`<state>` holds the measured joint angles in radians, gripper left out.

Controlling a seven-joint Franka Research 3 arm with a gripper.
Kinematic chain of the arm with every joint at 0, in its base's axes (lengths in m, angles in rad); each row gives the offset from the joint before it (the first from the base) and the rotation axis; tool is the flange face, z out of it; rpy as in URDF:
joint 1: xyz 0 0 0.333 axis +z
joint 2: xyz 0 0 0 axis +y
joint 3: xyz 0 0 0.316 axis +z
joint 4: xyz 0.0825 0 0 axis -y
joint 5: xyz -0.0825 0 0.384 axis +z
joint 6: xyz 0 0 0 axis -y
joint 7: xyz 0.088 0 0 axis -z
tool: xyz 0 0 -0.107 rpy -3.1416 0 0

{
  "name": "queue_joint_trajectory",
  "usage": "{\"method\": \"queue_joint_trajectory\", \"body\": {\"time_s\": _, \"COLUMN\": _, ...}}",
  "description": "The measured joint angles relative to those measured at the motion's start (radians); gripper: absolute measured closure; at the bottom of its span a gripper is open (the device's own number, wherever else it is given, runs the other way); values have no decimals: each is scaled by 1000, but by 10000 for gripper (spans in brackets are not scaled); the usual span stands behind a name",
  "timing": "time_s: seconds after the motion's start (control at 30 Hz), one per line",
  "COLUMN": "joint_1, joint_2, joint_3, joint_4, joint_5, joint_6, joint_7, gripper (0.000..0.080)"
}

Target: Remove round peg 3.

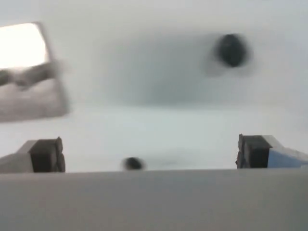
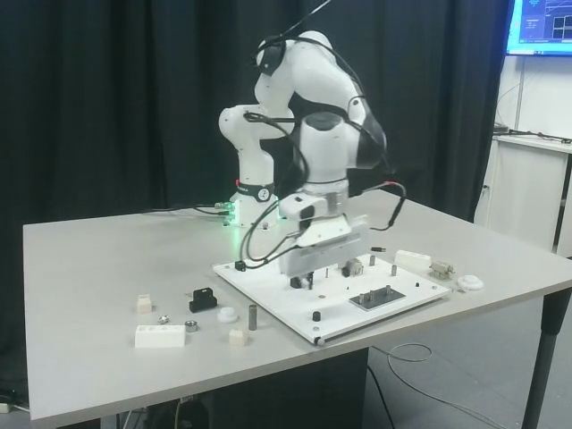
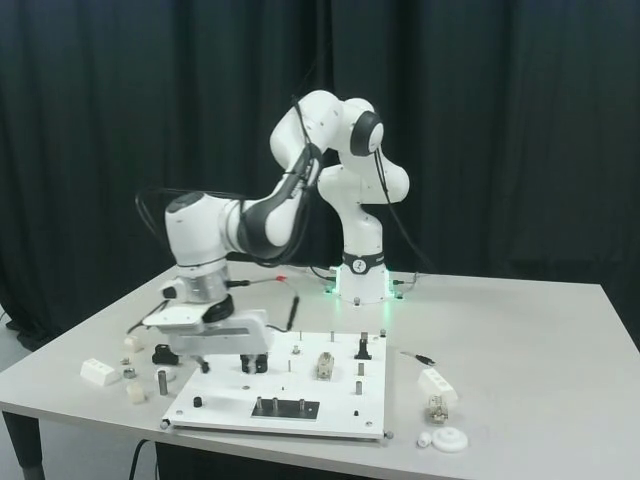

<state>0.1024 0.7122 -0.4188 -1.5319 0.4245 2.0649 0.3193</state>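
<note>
Where black curtains [image 3: 520, 120] hang, grey table [image 2: 89, 259] w/ white board [image 3: 330, 405], loose parts.

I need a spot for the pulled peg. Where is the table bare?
The grey table is bare between the arm's base and its far-left edge, and behind the white board toward the right corner. Crowded: the small parts beside the board, around the white block.

1. A robotics lab; a white robot arm [image 3: 300, 190] is bolted on a grey table [image 2: 89, 268].
2. Black curtains [image 3: 520, 130] close off the background.
3. A white assembly board [image 3: 330, 400] carries small pegs and fixtures; loose parts lie beside it.
4. A monitor [image 2: 541, 27] hangs in one corner.
</note>
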Motion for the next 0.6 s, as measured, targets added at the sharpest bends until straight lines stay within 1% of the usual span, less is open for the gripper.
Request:
{"method": "queue_joint_trajectory", "body": {"time_s": 0.4, "joint_1": 143, "joint_2": -53, "joint_3": 5, "joint_4": -103, "joint_5": 0, "joint_6": 1, "joint_7": 155, "gripper": 3}}
{"method": "queue_joint_trajectory", "body": {"time_s": 0.6, "joint_1": 215, "joint_2": -83, "joint_3": 4, "joint_4": -151, "joint_5": -4, "joint_6": 13, "joint_7": 235, "gripper": 3}}
